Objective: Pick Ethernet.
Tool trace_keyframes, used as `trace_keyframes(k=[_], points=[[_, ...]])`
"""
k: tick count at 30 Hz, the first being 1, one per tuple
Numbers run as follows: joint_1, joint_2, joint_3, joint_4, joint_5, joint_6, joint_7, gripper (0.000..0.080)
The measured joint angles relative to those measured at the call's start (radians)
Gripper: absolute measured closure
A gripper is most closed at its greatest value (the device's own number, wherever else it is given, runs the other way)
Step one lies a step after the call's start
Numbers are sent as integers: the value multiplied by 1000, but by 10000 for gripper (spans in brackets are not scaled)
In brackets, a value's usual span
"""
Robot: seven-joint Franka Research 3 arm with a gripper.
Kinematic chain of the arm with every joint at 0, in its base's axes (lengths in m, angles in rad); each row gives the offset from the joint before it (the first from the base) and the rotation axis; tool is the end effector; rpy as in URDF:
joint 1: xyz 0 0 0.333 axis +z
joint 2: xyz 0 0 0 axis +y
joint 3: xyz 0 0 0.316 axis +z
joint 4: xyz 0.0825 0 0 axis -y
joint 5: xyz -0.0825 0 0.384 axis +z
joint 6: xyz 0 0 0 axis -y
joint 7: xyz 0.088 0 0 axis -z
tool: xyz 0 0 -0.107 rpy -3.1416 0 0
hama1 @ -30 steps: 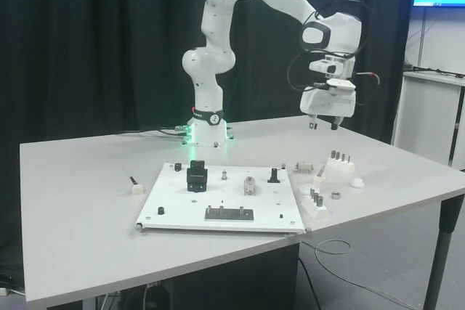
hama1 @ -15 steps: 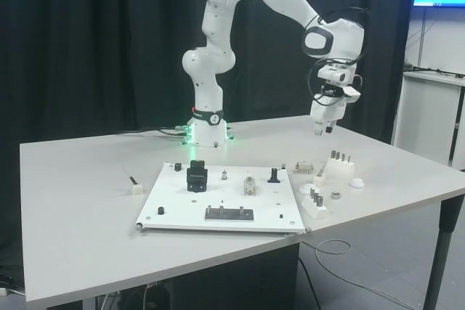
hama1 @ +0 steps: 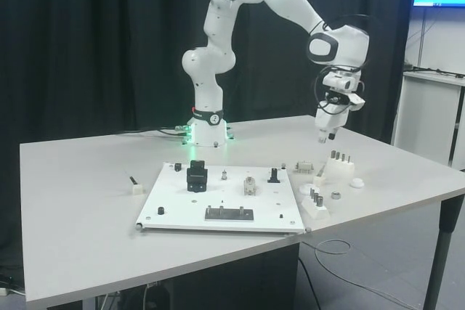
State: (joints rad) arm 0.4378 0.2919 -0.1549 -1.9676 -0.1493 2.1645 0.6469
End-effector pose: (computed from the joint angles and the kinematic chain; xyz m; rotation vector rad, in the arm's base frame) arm 0.5737 0.1640 0.3193 2.9260 -0.3977 -0.0139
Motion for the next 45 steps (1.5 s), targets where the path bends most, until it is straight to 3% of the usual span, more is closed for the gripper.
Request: trace_keyframes(k=[10, 18, 27, 45], points=[[-33, 85, 1, 73, 22, -5, 2, 3], [-51, 134, 5, 119, 60, -45, -13, 3], [-52, 167, 5, 149, 79, -84, -20, 3], [-52, 221, 28, 147, 76, -89, -20, 3]])
